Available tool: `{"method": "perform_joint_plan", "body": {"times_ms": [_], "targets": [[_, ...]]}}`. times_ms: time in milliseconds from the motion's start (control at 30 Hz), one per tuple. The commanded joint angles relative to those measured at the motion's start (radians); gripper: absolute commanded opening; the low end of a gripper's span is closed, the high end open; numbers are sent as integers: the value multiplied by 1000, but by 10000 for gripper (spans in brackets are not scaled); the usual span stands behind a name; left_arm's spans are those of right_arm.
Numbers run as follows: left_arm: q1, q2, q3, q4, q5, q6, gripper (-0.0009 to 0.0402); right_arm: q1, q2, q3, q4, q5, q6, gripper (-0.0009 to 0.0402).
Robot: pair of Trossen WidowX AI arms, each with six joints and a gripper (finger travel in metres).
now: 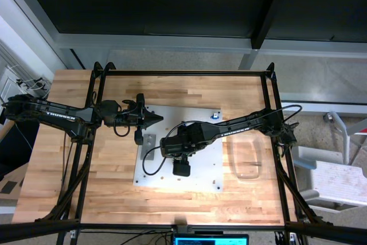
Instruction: Remove the HAN10-E connector and place it in the container
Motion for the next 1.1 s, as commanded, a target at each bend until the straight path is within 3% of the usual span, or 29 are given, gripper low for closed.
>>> {"method": "perform_joint_plan", "body": {"times_ms": [33,1100], "targets": [[0,0,0,1,0,0,0,1,14,0,2,0,0,277],[0,0,0,2,0,0,0,19,125,0,0,-8,-12,267]]}}
